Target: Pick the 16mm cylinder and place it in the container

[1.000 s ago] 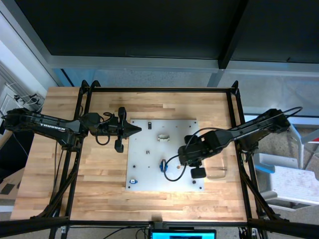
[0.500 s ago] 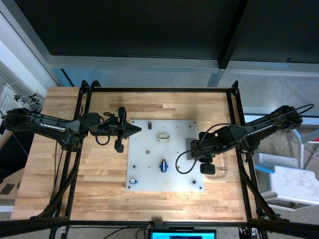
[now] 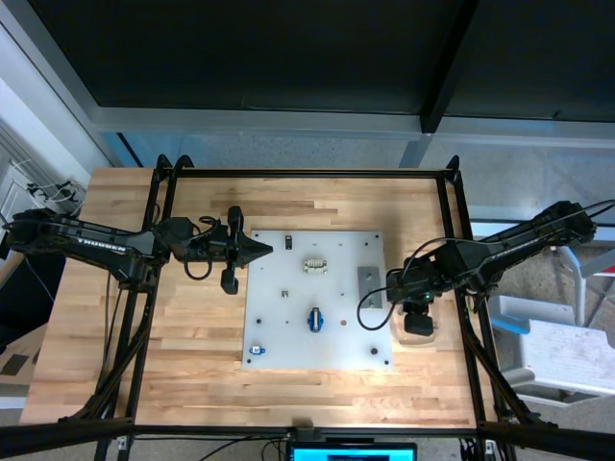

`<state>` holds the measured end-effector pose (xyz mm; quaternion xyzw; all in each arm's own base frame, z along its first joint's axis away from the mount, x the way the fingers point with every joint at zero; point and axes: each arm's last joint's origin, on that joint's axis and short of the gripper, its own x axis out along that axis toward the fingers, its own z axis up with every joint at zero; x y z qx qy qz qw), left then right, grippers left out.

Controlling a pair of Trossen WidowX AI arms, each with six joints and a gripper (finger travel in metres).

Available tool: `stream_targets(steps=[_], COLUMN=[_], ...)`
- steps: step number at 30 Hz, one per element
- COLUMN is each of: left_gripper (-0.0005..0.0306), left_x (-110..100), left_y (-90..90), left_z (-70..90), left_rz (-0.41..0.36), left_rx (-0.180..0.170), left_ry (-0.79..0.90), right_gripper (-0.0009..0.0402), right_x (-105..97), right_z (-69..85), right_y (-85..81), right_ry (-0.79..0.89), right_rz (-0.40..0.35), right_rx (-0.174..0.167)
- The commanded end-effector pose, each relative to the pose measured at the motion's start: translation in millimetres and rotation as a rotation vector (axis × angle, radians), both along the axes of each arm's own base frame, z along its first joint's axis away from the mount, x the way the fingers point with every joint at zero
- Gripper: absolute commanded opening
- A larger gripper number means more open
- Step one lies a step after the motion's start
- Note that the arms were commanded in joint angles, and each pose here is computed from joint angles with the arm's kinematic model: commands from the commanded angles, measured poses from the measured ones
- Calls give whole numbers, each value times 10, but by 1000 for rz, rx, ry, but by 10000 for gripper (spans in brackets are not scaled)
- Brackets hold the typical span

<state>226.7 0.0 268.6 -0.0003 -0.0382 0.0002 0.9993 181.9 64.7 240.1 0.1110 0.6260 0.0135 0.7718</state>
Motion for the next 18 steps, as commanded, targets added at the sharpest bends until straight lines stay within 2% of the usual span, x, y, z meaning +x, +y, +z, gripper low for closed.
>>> stream_targets(steps=[1,2,6,9,12,18], left_gripper=[0,0,0,0,0,0], left_x=[1,1,1,1,1,1], left_y=[0,0,0,0,0,1], left_z=[1,1,1,1,1,1], left_rz=[0,0,0,0,0,0], left_rx=[0,0,0,0,0,0], left_ry=[0,0,0,0,0,0], right_gripper=[4,4,4,4,4,6], right_x=[-44,-58,-100,-124,-149,-177], right_z=[-63,-86,-173,-229,-287,-364], right_y=[-12,-17,-15,-21,-12,-18], right_ry=[23,33,81,100,131,150], right_rz=[-25,-38,-44,-51,-43,-58], right_rx=[2,2,43,38,84,80])
